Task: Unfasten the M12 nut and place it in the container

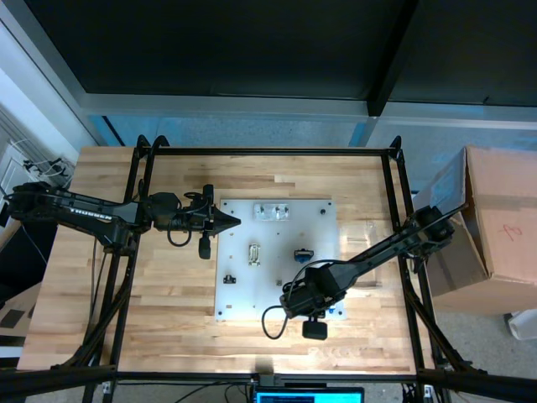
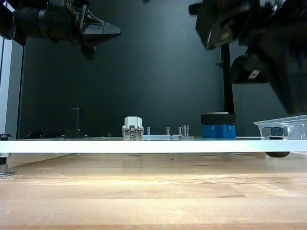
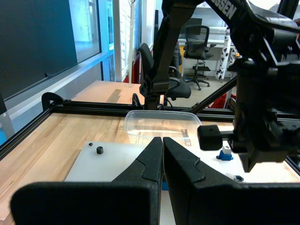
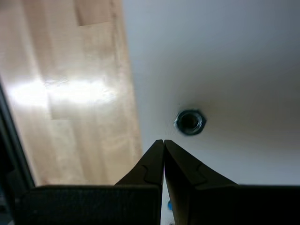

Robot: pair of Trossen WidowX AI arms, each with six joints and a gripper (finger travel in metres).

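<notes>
Silver M12 nut (image 4: 190, 122) on its stud is overhung by the closed, empty right end effector (image 4: 163, 140), presumably to regrip; left end effector (image 3: 162, 138) is parked closed, well apart.

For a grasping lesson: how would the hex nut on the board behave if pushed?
Sitting flat, the hex nut probably won't roll. Its dark centre may be a thread; then it would turn, not slide. Smooth metal may slip in the right gripper, shut above it; left gripper: shut at the board's left edge.
</notes>
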